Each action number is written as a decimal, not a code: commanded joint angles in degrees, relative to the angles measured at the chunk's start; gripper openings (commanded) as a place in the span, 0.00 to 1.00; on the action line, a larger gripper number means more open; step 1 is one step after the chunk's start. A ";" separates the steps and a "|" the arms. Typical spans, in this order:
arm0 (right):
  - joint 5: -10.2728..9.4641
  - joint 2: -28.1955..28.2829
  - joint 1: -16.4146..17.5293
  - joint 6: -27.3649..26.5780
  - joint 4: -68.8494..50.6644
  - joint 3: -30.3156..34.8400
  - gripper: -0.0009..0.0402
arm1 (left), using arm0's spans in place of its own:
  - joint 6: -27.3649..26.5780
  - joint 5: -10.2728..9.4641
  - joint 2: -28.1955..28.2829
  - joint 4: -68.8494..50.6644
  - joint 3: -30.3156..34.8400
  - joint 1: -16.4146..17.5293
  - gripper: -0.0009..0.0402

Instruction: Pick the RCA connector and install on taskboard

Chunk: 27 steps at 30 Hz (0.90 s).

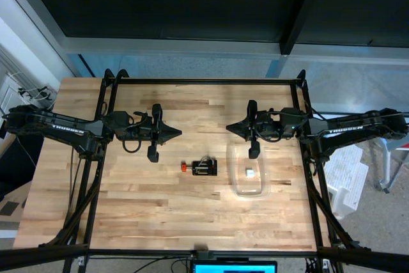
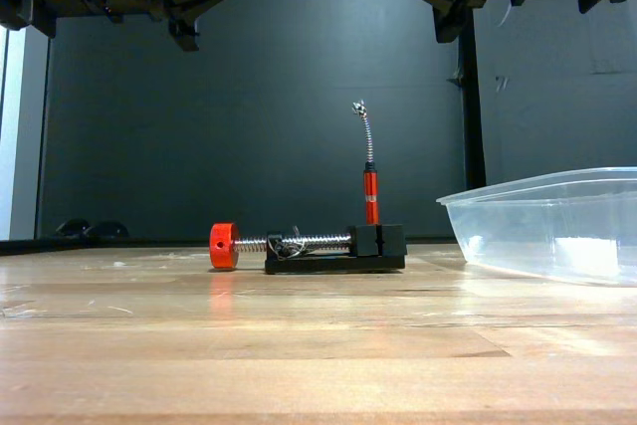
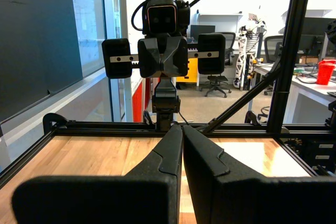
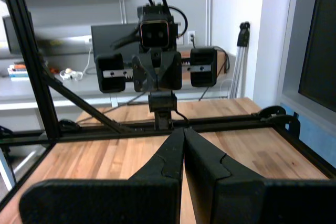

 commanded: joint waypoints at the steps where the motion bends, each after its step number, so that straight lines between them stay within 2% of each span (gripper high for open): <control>1: 0.13 -1.31 0.02 0.11 0.07 -0.85 0.02 | 0.00 0.00 0.02 0.00 0.00 0.00 0.02; 27: 0.13 -0.33 0.02 -0.13 -0.52 -1.05 0.02 | 0.00 0.00 0.02 0.02 0.00 0.00 0.02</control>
